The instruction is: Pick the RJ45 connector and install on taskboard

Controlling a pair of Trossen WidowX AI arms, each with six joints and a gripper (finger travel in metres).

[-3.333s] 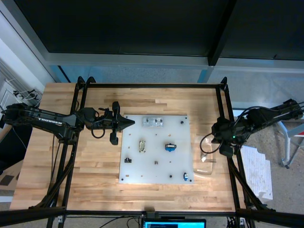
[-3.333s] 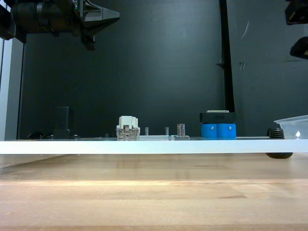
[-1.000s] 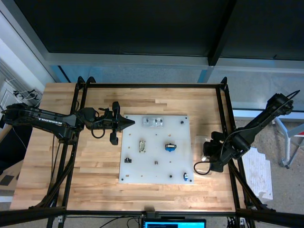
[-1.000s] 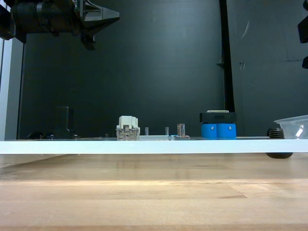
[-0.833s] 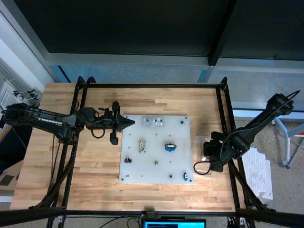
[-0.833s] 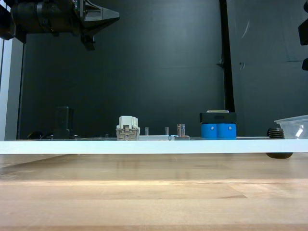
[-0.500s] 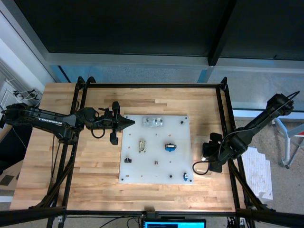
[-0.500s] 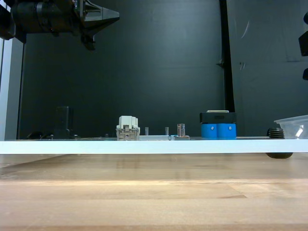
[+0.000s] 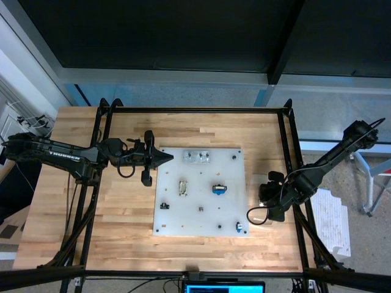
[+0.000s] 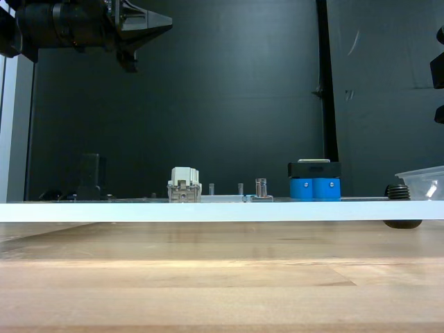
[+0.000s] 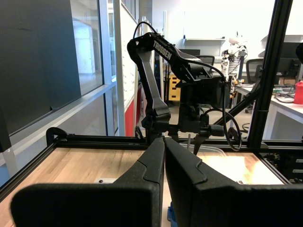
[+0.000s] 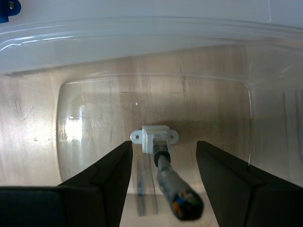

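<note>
Quantities: one taskboard, carrying two blue fittings, one silver fitting and one beige connector block; one clear tray holding one white flanged piece; two grippers: left gripper, fingers together, over the board's left edge; right gripper, fingers apart, above the tray.

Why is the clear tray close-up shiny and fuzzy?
Right wrist view: light glares off the clear tray; the near cable end blurs inside the open right claw, above the tray. Left wrist view: the shut left claw, raised by the taskboard, looks dark against a washed-out room.
</note>
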